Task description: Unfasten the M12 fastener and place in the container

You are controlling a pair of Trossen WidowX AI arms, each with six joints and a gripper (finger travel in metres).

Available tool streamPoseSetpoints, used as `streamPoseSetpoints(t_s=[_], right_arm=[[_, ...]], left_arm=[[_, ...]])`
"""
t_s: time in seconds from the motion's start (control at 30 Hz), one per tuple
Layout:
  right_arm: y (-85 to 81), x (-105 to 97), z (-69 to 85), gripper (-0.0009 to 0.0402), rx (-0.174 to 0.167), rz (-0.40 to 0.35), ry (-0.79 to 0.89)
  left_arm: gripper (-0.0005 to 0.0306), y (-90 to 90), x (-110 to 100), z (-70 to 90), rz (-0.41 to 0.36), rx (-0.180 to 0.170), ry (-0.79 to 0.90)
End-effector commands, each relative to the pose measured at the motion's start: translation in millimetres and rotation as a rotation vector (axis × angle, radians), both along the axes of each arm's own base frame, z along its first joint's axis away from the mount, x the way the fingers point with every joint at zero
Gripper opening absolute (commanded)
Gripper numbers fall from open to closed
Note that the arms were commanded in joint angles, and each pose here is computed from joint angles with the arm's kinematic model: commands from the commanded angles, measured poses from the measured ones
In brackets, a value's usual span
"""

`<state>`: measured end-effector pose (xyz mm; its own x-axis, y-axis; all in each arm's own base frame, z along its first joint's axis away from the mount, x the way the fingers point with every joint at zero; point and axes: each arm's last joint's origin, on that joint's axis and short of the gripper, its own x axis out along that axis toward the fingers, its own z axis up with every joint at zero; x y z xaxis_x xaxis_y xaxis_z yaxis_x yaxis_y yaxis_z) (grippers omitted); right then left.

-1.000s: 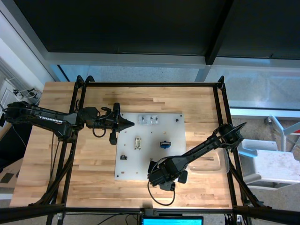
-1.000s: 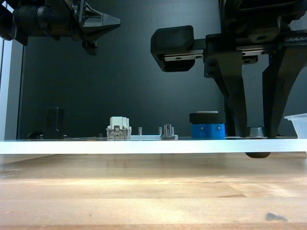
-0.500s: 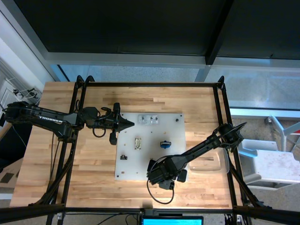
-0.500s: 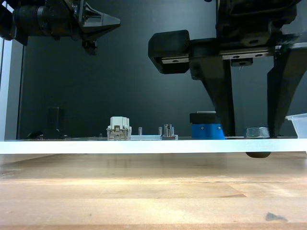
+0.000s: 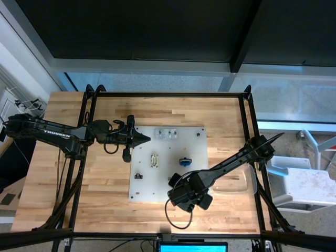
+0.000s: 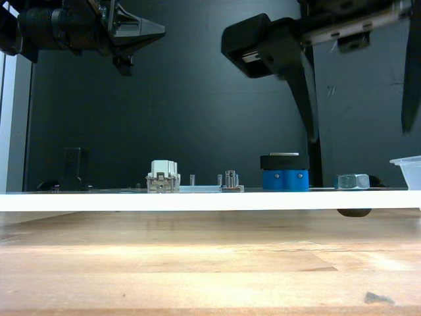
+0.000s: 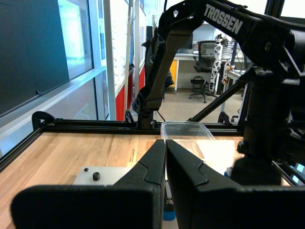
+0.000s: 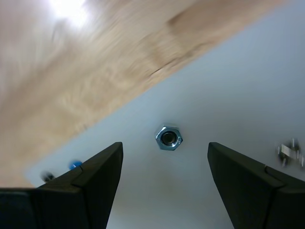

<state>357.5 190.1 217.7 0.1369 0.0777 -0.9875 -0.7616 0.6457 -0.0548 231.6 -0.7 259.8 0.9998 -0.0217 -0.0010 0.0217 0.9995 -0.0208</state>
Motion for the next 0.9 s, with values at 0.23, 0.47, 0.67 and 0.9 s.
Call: streamPoseSetpoints(t_s=[0.23, 0.47, 0.67, 0.9], right_arm=[[-0.4, -5, 16.0, 0.0166, 0.124, -0.661, 0.02], [5.7, -7, 15.4, 0.006, 0.162, -0.842, 0.035], [8.3, -8, 10.5, 0.0006, 0.198, -0.862, 0.072], [9.0, -10, -11.1, 0.0, 0.248, -0.875, 0.104]], left_arm=[[0.0, 0.1, 0, -0.1, 0.0, 0.0, 0.0], [0.0, 0.1, 0, -0.1, 0.0, 0.0, 0.0], [0.0, 0.1, 0, -0.1, 0.0, 0.0, 0.0], [0.0, 0.1, 0, -0.1, 0.0, 0.0, 0.0]])
